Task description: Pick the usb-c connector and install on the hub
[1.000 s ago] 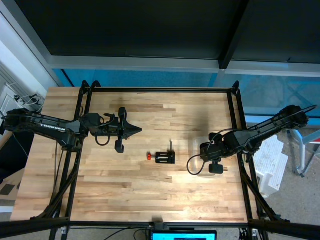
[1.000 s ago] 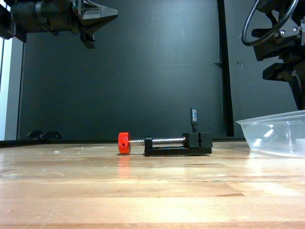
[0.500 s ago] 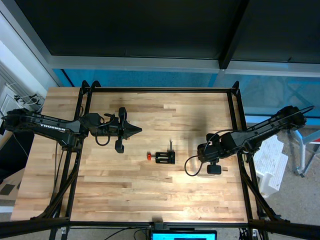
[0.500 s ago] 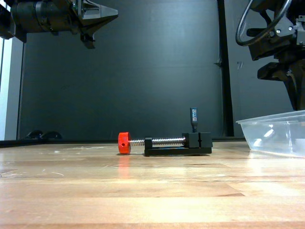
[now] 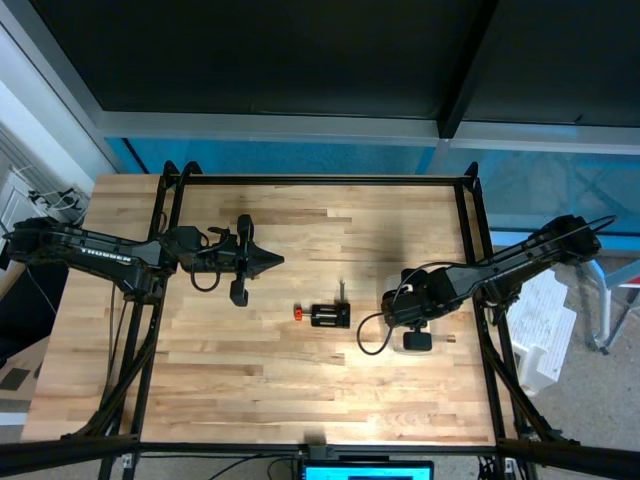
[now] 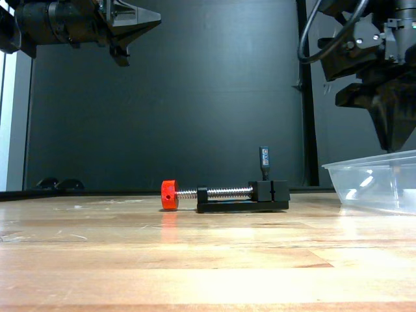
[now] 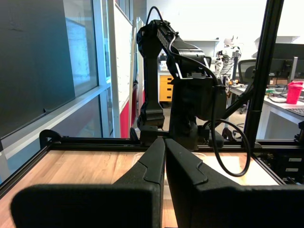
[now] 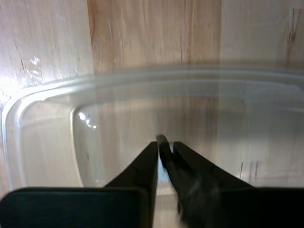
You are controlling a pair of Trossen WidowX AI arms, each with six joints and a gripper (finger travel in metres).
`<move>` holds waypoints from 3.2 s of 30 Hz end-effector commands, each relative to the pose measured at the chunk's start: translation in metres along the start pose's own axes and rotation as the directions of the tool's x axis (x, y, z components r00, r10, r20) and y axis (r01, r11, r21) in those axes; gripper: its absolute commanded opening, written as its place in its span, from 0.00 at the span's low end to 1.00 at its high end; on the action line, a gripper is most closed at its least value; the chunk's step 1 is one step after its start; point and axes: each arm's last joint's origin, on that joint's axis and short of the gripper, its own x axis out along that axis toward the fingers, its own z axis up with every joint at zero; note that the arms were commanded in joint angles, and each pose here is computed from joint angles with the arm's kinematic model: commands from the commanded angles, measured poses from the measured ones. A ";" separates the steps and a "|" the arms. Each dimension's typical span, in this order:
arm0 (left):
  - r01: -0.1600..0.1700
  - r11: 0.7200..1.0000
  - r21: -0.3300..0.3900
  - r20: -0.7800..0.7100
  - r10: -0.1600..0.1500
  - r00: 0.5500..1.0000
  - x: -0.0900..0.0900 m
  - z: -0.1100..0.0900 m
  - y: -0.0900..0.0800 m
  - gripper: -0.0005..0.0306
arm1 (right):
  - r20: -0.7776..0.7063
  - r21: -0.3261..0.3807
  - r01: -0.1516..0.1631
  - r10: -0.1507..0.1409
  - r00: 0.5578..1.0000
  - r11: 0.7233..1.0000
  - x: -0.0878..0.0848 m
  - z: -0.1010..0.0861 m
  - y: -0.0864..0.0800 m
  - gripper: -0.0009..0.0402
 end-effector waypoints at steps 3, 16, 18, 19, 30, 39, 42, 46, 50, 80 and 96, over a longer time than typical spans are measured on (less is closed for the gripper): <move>0.000 1.000 0.000 0.000 0.000 1.000 0.000 0.000 0.000 0.02 | -0.001 0.009 0.010 -0.010 1.000 1.000 0.001 0.014 0.003 0.27; 0.000 1.000 0.000 0.000 0.000 1.000 0.000 0.000 0.000 0.02 | -0.018 0.042 0.019 -0.018 1.000 0.999 0.005 0.024 0.003 0.37; 0.000 1.000 0.000 0.000 0.000 1.000 0.000 0.000 0.000 0.02 | -0.021 0.054 0.020 -0.019 1.000 0.998 0.005 0.022 0.003 0.37; 0.000 1.000 0.000 0.000 0.000 1.000 0.000 0.000 0.000 0.02 | -0.022 0.063 0.020 -0.019 1.000 0.998 0.005 0.021 0.002 0.37; 0.000 1.000 0.000 0.000 0.000 1.000 0.000 0.000 0.000 0.02 | -0.009 0.065 0.015 -0.014 1.000 0.998 0.003 0.009 -0.002 0.37; 0.000 1.000 0.000 0.000 0.000 1.000 0.000 0.000 0.000 0.02 | -0.005 0.042 0.013 -0.013 1.000 0.999 0.003 0.008 -0.002 0.37; 0.000 1.000 0.000 0.000 0.000 1.000 0.000 0.000 0.000 0.02 | -0.003 0.036 0.011 -0.011 1.000 0.999 0.003 0.008 -0.002 0.37; 0.000 1.000 0.000 0.000 0.000 1.000 0.000 0.000 0.000 0.02 | 0.003 0.035 0.008 -0.009 1.000 0.999 0.003 0.008 -0.001 0.37; 0.000 1.000 0.000 0.000 0.000 1.000 0.000 0.000 0.000 0.02 | 0.006 0.025 0.003 -0.004 1.000 1.000 0.003 0.008 0.000 0.37; 0.000 1.000 0.000 0.000 0.000 1.000 0.000 0.000 0.000 0.02 | 0.066 -0.090 -0.050 0.056 0.996 0.995 0.040 -0.003 0.007 0.37; 0.000 1.000 0.000 0.000 0.000 1.000 0.000 0.000 0.000 0.02 | 0.085 -0.102 -0.046 0.055 0.995 0.994 0.050 -0.008 0.007 0.37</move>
